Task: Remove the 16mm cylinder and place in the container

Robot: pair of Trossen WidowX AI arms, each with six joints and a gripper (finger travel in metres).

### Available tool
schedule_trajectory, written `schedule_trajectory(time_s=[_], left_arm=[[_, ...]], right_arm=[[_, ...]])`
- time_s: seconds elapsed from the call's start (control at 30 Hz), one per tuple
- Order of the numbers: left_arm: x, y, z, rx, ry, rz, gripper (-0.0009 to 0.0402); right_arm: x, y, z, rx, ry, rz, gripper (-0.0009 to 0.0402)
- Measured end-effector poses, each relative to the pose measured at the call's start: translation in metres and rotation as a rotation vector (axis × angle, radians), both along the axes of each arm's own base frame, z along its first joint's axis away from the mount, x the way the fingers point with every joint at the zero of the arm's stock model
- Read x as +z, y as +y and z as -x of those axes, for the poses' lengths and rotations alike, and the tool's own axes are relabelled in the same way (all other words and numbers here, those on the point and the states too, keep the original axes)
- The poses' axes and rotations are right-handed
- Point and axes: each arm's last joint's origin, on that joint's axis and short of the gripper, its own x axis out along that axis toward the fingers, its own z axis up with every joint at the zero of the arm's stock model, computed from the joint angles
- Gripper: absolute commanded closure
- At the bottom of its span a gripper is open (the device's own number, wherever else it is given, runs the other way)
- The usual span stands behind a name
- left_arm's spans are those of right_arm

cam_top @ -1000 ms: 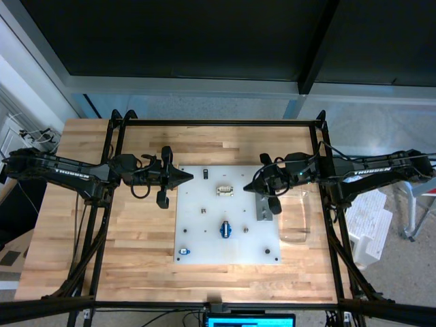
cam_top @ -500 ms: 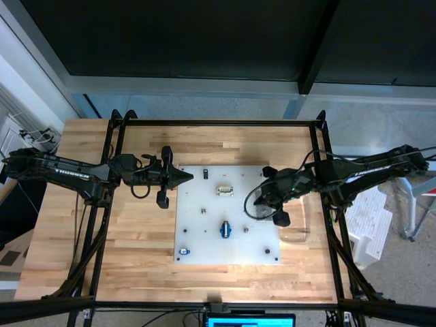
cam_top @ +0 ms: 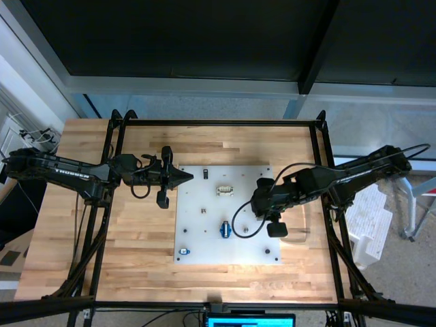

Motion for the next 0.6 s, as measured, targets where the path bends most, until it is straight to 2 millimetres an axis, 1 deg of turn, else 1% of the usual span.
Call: schedule_trajectory(time_s=[0.2, 0.33, 0.47, 0.6], left_arm=[[0.000, 0.000, 0.000, 0.000, -0.001, 0.000, 0.0393], [0.000, 0.000, 0.000, 0.000, 0.000, 0.000, 0.0393], [0.000, 0.000, 0.000, 0.000, -0.001, 0.000, 0.0393], [0.000, 0.000, 0.000, 0.000, 0.000, 0.000, 0.0393]], right_arm=[[-0.005, 0.010, -0.012, 0.013, 0.057, 0.047, 0.0249], [-0.010, 0.018, -0.017, 0.031, 0.078, 0.054, 0.0210], [-0.017, 0.024, -0.020, 0.049, 0.099, 0.063, 0.0185], [-0.022, 0.032, -0.021, 0.067, 0.116, 0.070, 0.0174]])
